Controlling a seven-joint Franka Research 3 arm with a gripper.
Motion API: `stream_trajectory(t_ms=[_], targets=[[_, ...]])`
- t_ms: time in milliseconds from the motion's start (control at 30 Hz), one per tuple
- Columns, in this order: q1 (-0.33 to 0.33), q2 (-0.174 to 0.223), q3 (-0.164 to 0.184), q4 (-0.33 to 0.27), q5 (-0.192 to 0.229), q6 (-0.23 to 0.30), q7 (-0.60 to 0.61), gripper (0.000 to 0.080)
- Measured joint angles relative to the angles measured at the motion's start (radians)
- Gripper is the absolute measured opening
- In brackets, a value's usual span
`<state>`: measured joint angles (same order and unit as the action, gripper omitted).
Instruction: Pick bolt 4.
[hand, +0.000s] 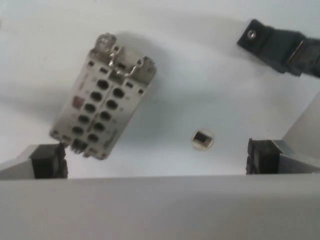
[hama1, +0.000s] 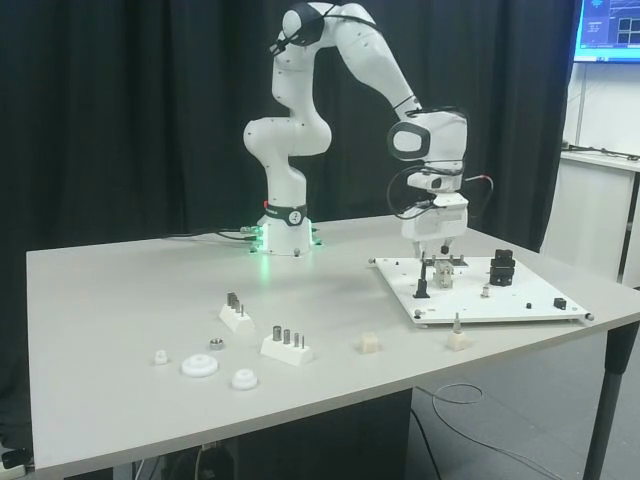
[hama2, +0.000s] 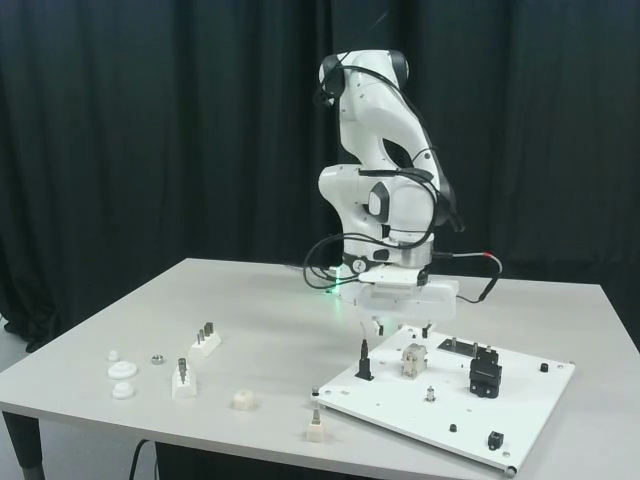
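So nothing is held yet: gripper (hand: 155, 162) fingers apart, hung over the white plate (hama1: 520, 305) by the connector block (hand: 102, 97). Which bolt is no. 4 can't be told; bolt holders (hama1: 287, 346) sit well apart from the plate, so approach + grasp are left.

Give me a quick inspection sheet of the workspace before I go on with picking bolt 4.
Surface: grey table carrying a white board.
Job's things: two white bolt holders with upright bolts; which is bolt 4 cannot be told.
Clutter: multi-pin connector and black block on the board; small white parts near the table's front.
Gripper: gripper open, empty, above the connector.
Cables: black cable looped at the wrist.
Surroundings: black curtain; screen.
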<state>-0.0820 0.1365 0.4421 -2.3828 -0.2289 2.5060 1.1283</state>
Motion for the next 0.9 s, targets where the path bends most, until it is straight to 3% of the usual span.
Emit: stream_trajectory(t_ms=[233, 900], targets=[[0.000, -0.007, 0.014, 0.001, 0.000, -0.004, 0.011, 0.0800], [-0.004, -0.007, 0.012, 0.002, 0.000, 0.000, 0.011, 0.0800]])
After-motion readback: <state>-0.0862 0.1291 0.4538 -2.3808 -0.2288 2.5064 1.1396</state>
